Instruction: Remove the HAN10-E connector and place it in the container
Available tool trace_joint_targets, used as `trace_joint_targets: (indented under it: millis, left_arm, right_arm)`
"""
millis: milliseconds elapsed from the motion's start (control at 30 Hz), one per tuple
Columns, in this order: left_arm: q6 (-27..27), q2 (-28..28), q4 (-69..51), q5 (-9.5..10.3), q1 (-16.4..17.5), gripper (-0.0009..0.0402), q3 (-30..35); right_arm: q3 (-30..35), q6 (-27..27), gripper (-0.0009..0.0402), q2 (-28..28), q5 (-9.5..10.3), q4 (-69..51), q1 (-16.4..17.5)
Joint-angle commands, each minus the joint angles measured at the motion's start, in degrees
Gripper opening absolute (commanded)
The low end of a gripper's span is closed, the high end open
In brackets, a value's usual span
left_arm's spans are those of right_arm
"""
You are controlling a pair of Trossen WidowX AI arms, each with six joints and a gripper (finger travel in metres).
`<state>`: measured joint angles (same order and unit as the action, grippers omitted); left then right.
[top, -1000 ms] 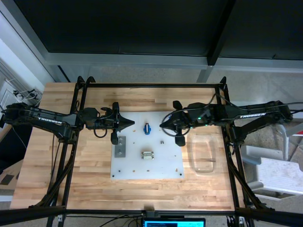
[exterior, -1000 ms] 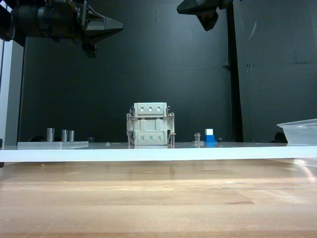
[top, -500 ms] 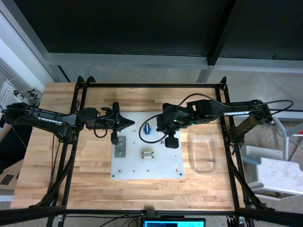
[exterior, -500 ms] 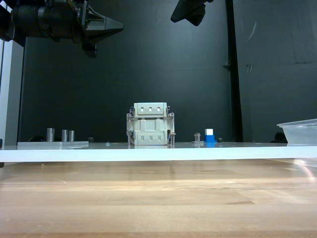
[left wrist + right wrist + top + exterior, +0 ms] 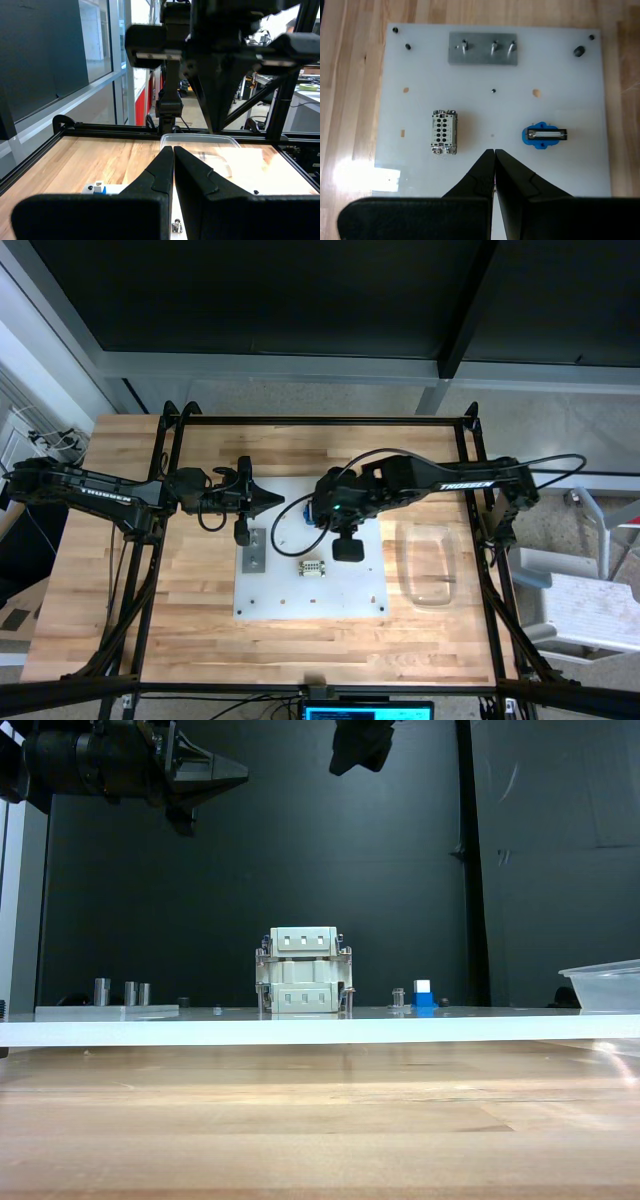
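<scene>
The HAN10-E connector (image 5: 312,567) is a small light-grey block with rows of pin holes, standing on the white board (image 5: 350,590); the low view shows it upright (image 5: 303,972), and the right wrist view shows it from above (image 5: 444,132). The clear container (image 5: 428,565) lies on the table right of the board. My right gripper (image 5: 314,511) hangs high over the board's middle, shut and empty (image 5: 494,152), behind and above the connector. My left gripper (image 5: 278,501) hovers high at the board's left rear edge, shut, with nothing in it (image 5: 173,150).
A blue knob-like piece (image 5: 544,135) sits on the board beside the connector. A flat grey metal plate with three pins (image 5: 483,48) lies at the board's left side. A black frame (image 5: 320,421) borders the wooden table.
My right arm has swung left from near the container to over the board's middle, its gripper staying shut. The left arm and the connector have not moved.
</scene>
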<state>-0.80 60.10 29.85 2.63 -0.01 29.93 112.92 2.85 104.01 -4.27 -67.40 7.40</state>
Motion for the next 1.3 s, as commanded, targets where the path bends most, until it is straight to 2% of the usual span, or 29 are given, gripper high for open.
trace_joint_targets:
  millis: [33, 100, 200, 400, 767, 1100, 1300]
  left_arm:
    - [0.0, 0.0, 0.0, 0.0, 0.0, 0.0, 0.0]
    - [0.0, 0.0, 0.0, -0.02, 0.0, 0.0, 0.0]
    - [0.0, 0.0, 0.0, 0.0, 0.0, 0.0, 0.0]
    - [0.0, 0.0, 0.0, -0.02, 0.0, 0.0, 0.0]
    - [0.0, 0.0, 0.0, -0.02, 0.0, 0.0, 0.0]
    - [0.0, 0.0, 0.0, -0.02, 0.0, 0.0, 0.0]
    - [0.0, 0.0, 0.0, 0.0, 0.0, 0.0, 0.0]
  right_arm:
    - [2.0, 0.1, 0.0, 2.8, 0.07, -1.1, 0.7]
    - [2.9, 0.6, 0.0, 4.5, 0.31, -1.2, 1.3]
    - [4.2, 1.7, 0.0, 6.4, 2.86, -1.4, 1.7]
    - [6.3, 4.3, 0.0011, 9.7, 2.8, -2.7, 2.4]
    - [9.4, 5.6, 0.0104, 14.8, 2.84, -3.5, 3.7]
    - [9.4, 5.7, 0.0194, 17.2, 2.4, -3.9, 4.6]
    - [9.8, 5.7, 0.0234, 19.3, 2.32, -3.9, 4.9]
